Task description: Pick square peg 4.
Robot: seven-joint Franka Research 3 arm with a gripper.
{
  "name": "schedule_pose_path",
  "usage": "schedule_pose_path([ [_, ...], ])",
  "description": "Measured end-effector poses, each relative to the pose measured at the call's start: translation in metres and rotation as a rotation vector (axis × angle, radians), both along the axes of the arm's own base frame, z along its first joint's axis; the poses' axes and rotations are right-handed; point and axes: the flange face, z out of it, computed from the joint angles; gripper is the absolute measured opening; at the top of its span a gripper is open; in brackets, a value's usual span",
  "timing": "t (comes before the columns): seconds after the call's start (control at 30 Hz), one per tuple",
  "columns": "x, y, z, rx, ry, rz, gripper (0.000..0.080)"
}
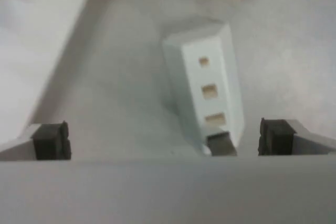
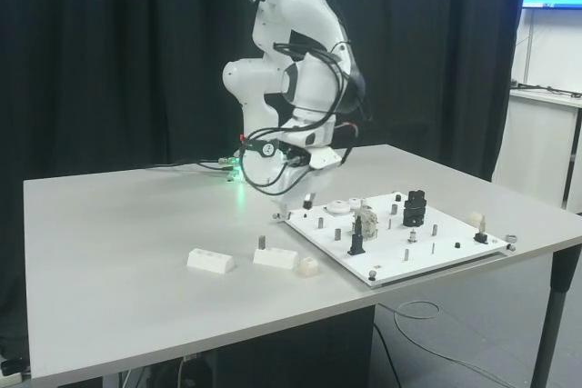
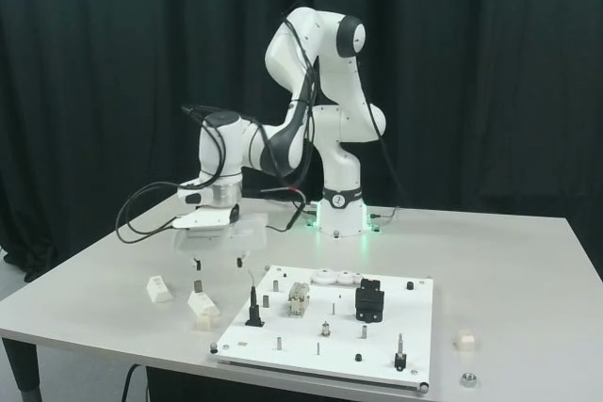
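Gripper (image 1: pixel 163 140) spread wide above white holder block (image 1: pixel 205 85), grey peg (image 1: pixel 220 144) seemingly seated

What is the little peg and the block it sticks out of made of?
The peg looks like dull grey metal: darker than the block, with a flat, matte top. The block looks like white plastic, smooth and matte, perhaps 3D-printed, with neat square holes. I can't be sure of either. The open claw hangs above them.
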Motion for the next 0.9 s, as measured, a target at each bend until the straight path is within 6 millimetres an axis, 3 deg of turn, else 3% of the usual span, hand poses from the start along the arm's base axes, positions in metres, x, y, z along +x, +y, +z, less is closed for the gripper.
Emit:
schedule_pose_path([
  [0.4, -0.011, -0.042, -0.028, 0.003, 0.057, 0.074, 0.08],
  [0.9, -0.014, -0.061, -0.057, 0.049, 0.094, 0.203, 0.08],
])
